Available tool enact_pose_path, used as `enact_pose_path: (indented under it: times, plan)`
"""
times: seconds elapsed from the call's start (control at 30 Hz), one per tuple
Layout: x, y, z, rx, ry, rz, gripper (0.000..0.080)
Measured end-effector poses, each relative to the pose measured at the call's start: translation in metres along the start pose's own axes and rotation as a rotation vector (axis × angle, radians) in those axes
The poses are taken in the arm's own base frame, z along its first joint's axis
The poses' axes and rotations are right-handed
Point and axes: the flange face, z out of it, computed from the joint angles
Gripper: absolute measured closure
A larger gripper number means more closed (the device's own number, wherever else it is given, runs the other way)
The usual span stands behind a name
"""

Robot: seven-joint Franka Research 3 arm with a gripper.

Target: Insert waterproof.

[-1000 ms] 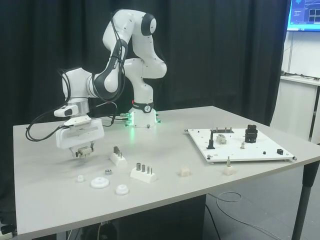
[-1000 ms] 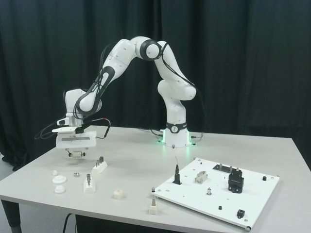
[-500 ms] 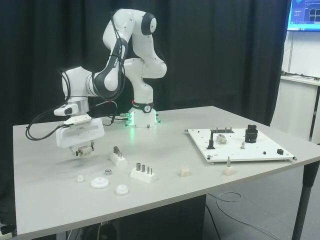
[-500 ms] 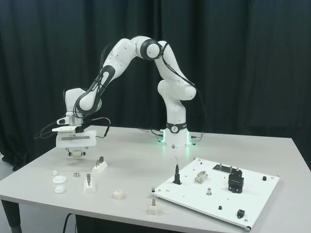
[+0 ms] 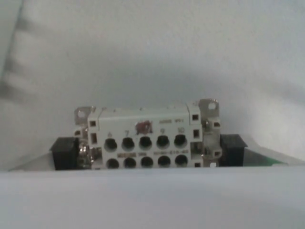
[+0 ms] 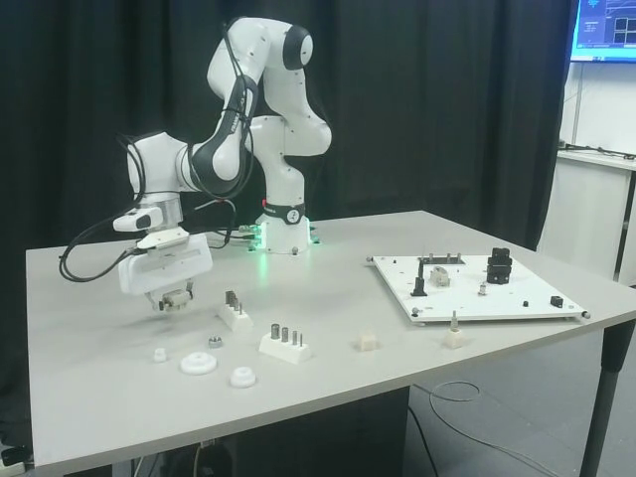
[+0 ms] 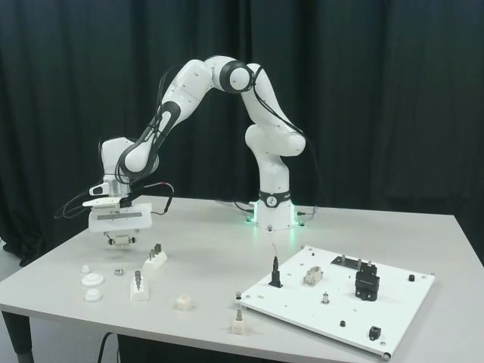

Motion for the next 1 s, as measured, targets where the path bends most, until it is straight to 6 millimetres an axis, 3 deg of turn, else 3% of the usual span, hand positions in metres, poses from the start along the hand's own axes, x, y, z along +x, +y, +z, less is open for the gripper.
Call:
enact_pose_path:
  times: [0.4, 1.0]
  plan:
    - [0.009, -0.033, -0.005, 0.060, -0.023, -0.086, 0.0183]
    - [-0.002, -0.118, -0.020, 0.141, -0.036, -0.195, 0.0183]
